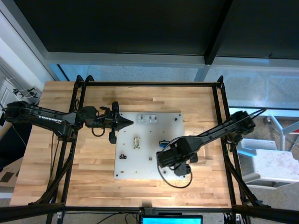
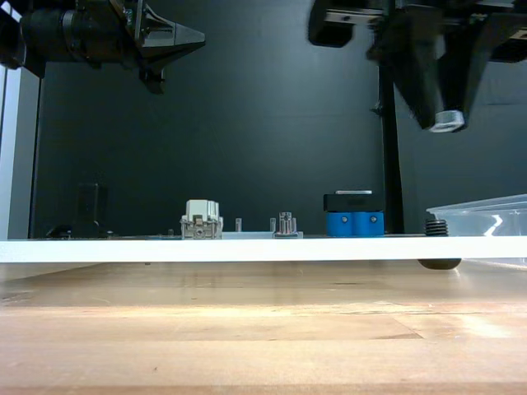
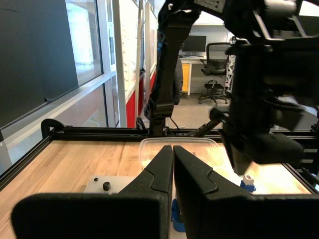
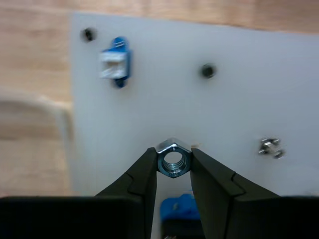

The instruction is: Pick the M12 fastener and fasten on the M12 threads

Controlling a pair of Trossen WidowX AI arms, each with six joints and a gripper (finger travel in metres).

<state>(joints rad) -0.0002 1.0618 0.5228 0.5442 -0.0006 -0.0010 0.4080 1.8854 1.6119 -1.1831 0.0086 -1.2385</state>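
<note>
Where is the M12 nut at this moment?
The M12 nut is pinched in the right gripper, above the white board's near right part and its bare stud; the left gripper hangs shut over the board's left edge.

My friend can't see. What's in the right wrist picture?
The right gripper pinches a small silver nut above the white board, which carries a blue connector. The left gripper, shut, is outside this view, over the board's left edge.
</note>
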